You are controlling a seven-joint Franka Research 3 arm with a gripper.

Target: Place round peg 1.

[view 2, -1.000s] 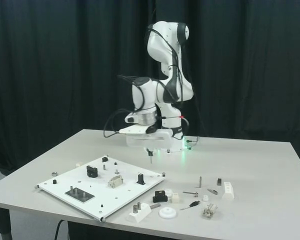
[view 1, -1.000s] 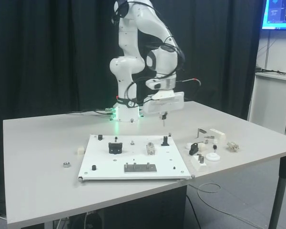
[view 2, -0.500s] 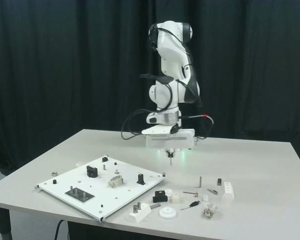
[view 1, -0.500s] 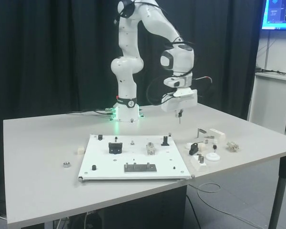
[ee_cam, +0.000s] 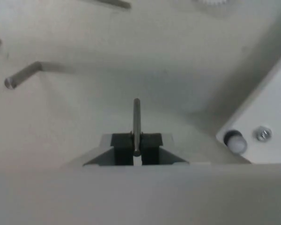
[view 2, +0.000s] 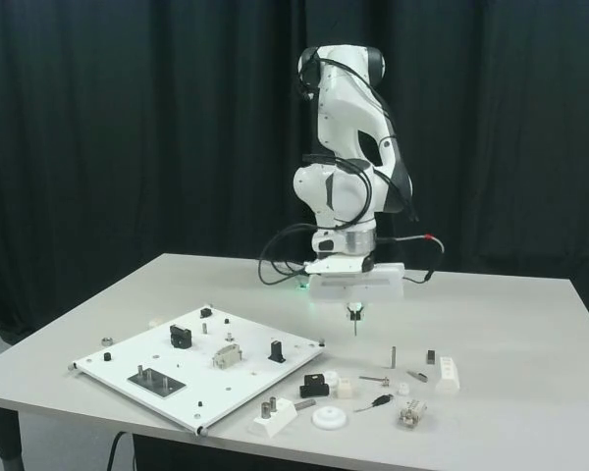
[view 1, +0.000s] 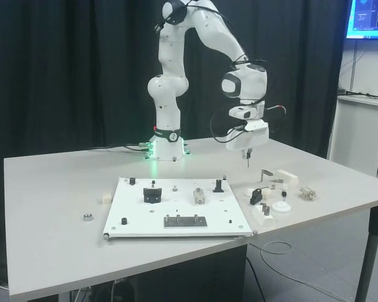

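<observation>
Arm swings away from the white square assembly board [view 1: 176,206] over the last second; the tool [view 1: 246,153] now hangs above bare grey bench [view 1: 50,189] between the board's far corner and the scatter of loose white and black parts [view 1: 274,189]. Earlier it sat over the board's rear edge, so the motion carries the load off the board, toward the parts side.

Tool state: clenched on a thin grey metal round peg [ee_cam: 136,125]. Wrist view shows the two black pads [ee_cam: 122,142] closed against the peg's upper end, with the shaft hanging straight down below them, free end clear of the bench. In the second room view the peg [view 2: 354,325] shows as a short pin under the tool, well above the surface.

Beside the tool, in the wrist view: board corner with a white foot [ee_cam: 235,141], and one loose grey rod [ee_cam: 22,75] lying on the bench, apart from the held peg.

Judgement: peg is in hand, not yet placed. Its target hole cannot be identified from these views; the move away from the board suggests the seat lies off the board, or a re-approach is coming.
</observation>
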